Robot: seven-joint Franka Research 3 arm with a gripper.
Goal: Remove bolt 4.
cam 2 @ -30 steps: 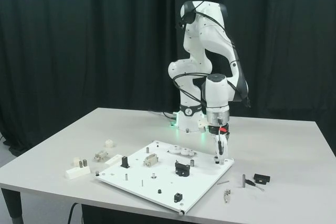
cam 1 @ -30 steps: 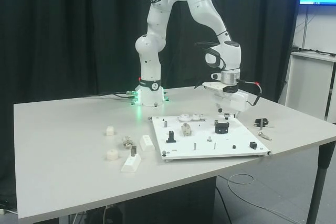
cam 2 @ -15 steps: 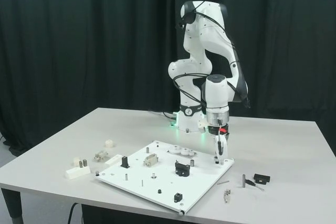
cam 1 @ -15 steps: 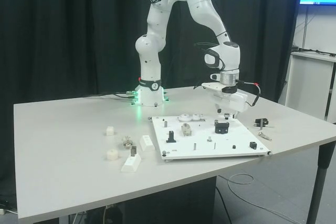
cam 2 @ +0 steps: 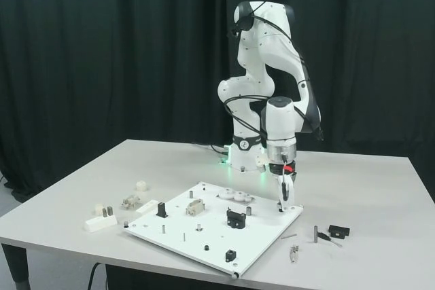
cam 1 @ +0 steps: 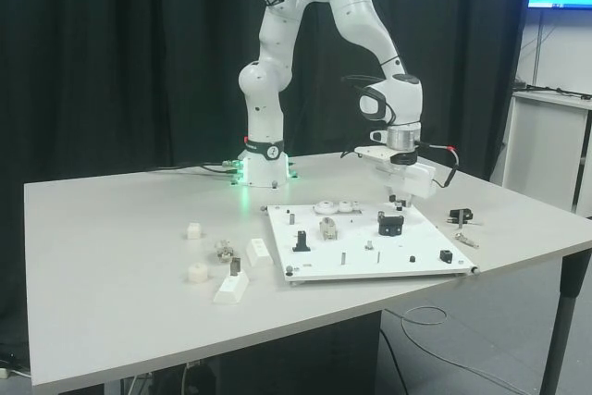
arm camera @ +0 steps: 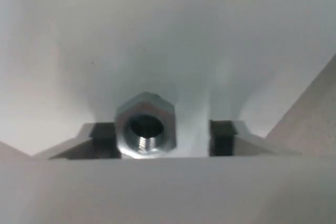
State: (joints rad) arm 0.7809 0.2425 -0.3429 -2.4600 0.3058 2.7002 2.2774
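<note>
In the wrist view a grey hex-headed bolt (arm camera: 145,124) with a threaded hole in its top stands on the white board. It sits between the fingers of my gripper (arm camera: 163,140), close against one finger (arm camera: 102,139), with a clear gap to the other finger (arm camera: 223,136). The gripper is open. From the room views, the gripper (cam 1: 400,199) (cam 2: 281,205) hangs low over the far right corner of the white assembly board (cam 1: 370,265) (cam 2: 204,239). The bolt itself is too small to make out there.
The board carries a black bracket (cam 1: 390,224) (cam 2: 235,219), two white round parts (cam 1: 335,206), small posts and a black block (cam 1: 446,256). White blocks (cam 1: 231,286) and small parts lie left of the board. Black tools (cam 1: 460,216) (cam 2: 338,231) lie to its right.
The gripper has risen a little above the board's corner and the wrist has shifted slightly. Nothing else on the table has moved.
</note>
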